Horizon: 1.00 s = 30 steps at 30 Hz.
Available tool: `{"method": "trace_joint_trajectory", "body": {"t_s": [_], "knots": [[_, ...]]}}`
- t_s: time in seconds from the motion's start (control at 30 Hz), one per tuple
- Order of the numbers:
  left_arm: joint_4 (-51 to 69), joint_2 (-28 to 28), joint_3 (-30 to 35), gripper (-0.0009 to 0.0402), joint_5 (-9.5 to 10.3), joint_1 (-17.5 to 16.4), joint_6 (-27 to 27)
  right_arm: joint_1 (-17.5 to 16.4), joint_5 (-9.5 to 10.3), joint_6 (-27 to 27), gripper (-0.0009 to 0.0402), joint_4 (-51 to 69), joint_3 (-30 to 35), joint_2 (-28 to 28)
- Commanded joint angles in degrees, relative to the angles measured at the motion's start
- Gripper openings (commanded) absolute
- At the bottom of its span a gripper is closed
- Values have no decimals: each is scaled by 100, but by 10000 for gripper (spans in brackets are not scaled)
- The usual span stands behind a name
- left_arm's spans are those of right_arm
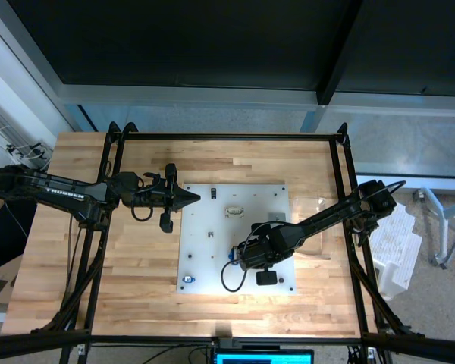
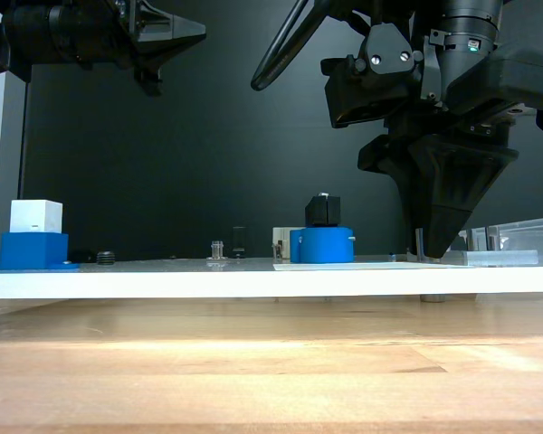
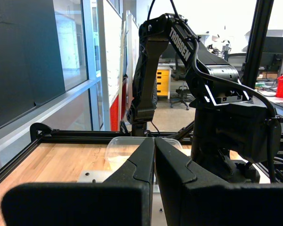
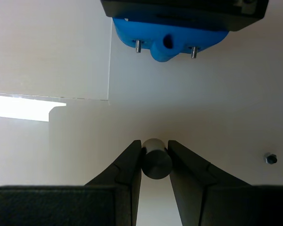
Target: Remove the 16mm cylinder and place in the container
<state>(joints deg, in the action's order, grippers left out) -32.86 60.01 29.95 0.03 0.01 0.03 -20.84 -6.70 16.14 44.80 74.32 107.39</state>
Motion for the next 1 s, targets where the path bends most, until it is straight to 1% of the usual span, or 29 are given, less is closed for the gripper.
{"method": "trace_joint_trajectory", "body": {"t_s": [0.03, 0.27, 1.0], "knots": [[2, 0, 0, 0, -2, 0, 2, 4, -39, -13, 24, -85, 4, 0], [0, 0, 0, 0, -2, 0, 2, 11, -37, -13, -1, -107, 4, 0], [0, 0, 0, 0, -2, 0, 2, 13, -37, -13, 2, -105, 4, 0]]}}
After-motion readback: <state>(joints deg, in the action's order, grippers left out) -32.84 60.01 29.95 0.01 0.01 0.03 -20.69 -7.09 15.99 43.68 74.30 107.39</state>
